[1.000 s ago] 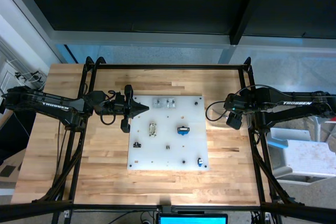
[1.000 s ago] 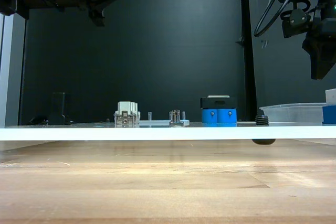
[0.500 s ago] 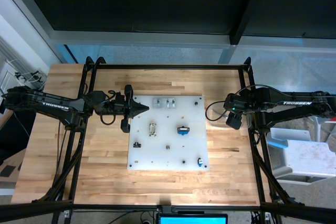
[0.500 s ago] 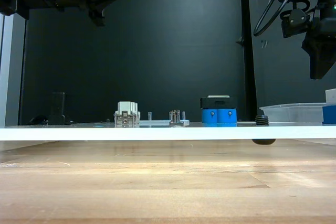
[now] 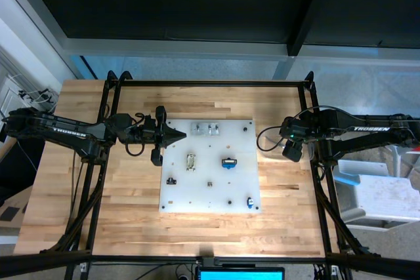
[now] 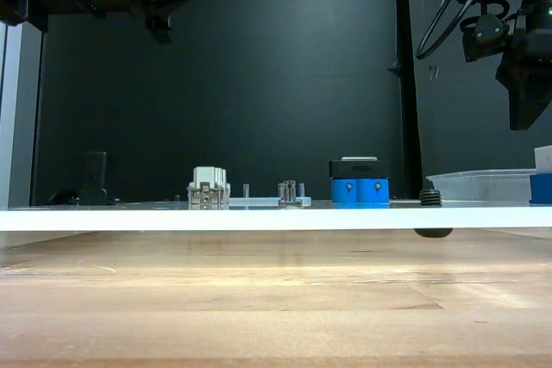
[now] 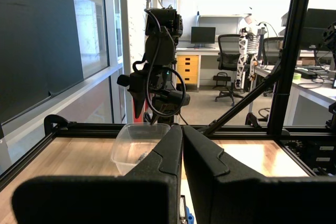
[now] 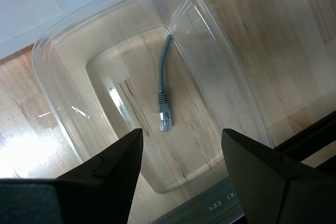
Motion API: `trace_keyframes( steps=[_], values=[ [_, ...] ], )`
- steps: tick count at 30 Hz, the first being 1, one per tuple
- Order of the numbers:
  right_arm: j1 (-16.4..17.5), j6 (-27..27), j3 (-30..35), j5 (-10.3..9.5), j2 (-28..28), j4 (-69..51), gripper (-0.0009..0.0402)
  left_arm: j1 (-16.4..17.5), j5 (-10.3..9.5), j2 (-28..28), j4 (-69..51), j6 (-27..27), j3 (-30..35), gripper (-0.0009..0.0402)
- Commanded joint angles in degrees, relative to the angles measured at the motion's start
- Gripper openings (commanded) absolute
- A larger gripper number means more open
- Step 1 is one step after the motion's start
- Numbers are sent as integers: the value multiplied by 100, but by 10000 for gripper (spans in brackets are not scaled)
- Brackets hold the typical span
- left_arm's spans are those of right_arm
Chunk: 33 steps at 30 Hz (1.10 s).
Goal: Remove the rj45 connector and place it in the container
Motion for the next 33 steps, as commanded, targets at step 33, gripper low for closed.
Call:
trace_keyframes(
  steps=[33],
  values=[
    [0,0,2,2,2,214,208,0,0,2,2,0,0,0]
  ],
)
